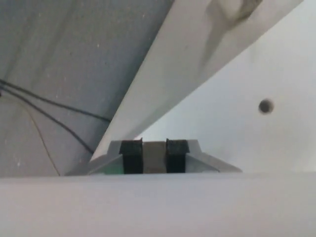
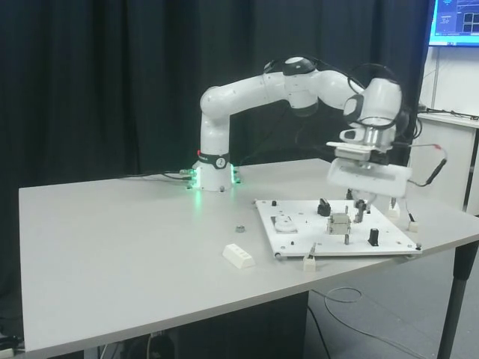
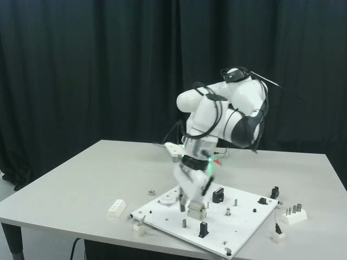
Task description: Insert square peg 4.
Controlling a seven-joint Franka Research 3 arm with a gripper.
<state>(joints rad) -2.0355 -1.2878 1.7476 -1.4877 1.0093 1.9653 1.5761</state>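
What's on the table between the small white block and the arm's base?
A small ring-shaped nut lies between white block and base, seen in first room view.

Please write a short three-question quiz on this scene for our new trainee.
1. True or false: the gripper holds a peg between its black fingertips.
2. What lies on the grey table nearest the white board's front-left corner: A) a white block, B) a green cup, C) a black box?
3. What colour is the curtain behind the arm?

Key: 1 true; 2 A; 3 black.
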